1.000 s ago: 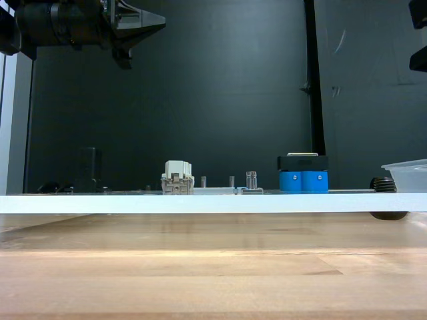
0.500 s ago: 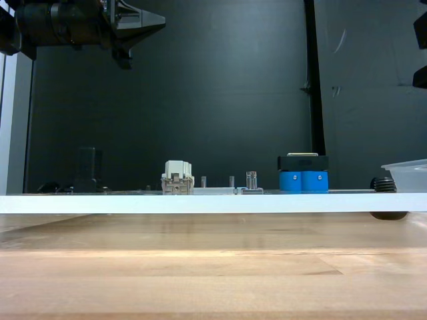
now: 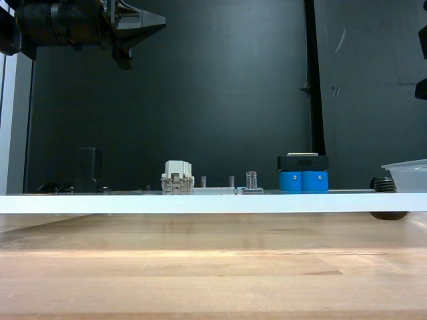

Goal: Pick the RJ45 connector and install on taskboard

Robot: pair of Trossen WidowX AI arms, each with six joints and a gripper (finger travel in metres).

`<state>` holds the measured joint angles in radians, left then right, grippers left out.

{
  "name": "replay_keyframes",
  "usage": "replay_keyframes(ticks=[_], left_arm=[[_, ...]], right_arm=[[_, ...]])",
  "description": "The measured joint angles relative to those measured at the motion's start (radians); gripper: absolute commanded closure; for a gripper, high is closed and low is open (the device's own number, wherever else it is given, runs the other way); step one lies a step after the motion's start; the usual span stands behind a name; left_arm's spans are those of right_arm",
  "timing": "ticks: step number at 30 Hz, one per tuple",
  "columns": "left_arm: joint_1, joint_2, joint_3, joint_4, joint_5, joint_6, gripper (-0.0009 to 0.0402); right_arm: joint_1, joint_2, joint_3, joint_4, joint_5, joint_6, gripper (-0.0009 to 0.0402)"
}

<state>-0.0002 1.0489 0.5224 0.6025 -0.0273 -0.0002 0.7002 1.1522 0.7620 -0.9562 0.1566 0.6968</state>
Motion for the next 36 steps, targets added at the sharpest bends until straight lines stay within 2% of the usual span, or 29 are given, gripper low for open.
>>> replay_keyframes(ticks=[8,18,36], left_arm=[[0.0,0.0,0.0,0.0,0.0,0.0,0.0393],[0.0,0.0,0.0,0.0,0.0,0.0,0.0393],[0.0,0.0,0.0,0.0,0.0,0.0,0.0393]], right_arm=[[0.002,0.009,-0.029,0.04,0.008,-0.023,0.018],[0.002,0.009,-0.078,0.101,0.0,-0.023,0.0185],[0.007,0.009,-0.097,0.118,0.0,-0.025,0.0265]])
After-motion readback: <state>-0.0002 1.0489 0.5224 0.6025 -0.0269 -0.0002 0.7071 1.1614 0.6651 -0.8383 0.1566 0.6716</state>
